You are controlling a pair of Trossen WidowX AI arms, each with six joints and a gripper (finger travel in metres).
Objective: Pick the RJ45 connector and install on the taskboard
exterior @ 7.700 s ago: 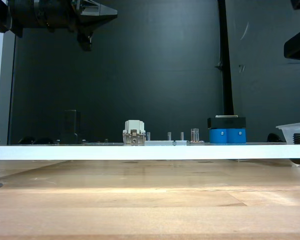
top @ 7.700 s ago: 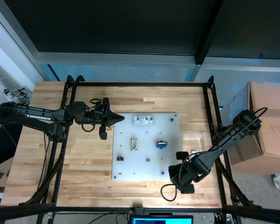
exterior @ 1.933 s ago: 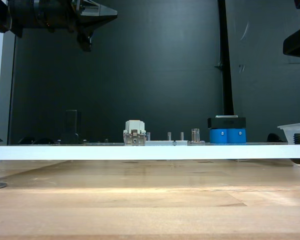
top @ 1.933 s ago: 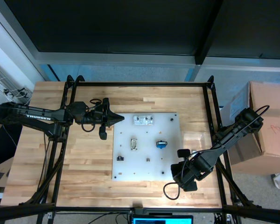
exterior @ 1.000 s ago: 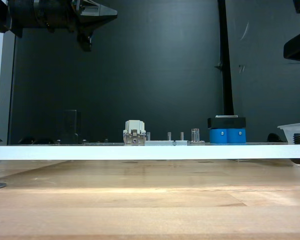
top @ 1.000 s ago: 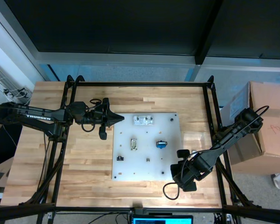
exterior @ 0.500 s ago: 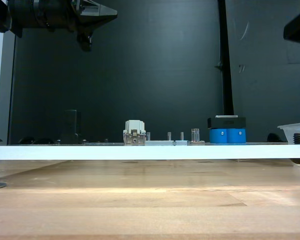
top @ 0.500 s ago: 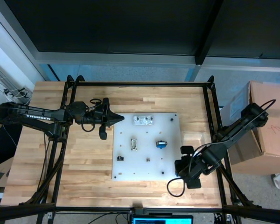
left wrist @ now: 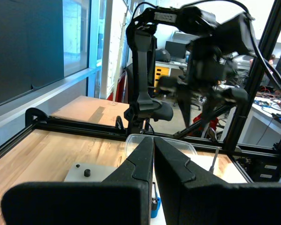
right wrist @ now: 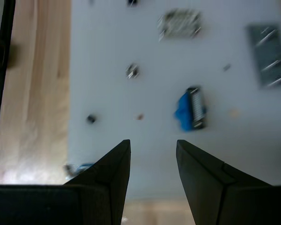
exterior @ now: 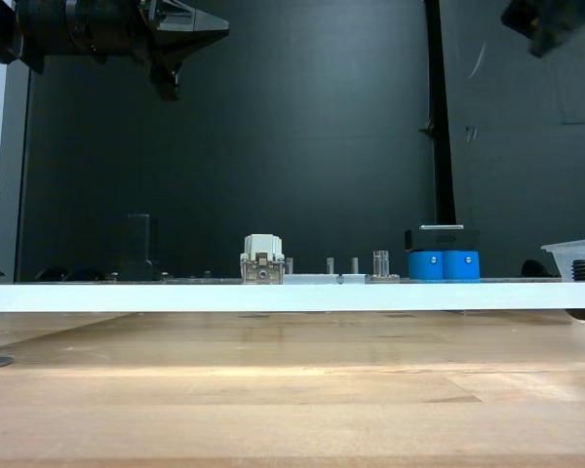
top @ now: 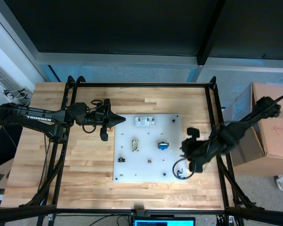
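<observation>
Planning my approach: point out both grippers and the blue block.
left gripper (top: 122,119), high view, shut tips, at board (top: 132,172) edge
right gripper (right wrist: 152,143), right wrist view, between open tips, above board
blue block (top: 162,145), high view, top

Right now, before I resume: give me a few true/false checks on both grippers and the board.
1. The left gripper has its fingers shut. True.
2. The right gripper holds the RJ45 connector. False: its fingers are open with nothing between them. I cannot tell where the RJ45 connector lies.
3. The left gripper hovers over the blue block. False: it is by the far left corner of the white board, apart from the block.
4. The right gripper hangs high above the board. True: the low view shows it far up from the board's surface.
</observation>
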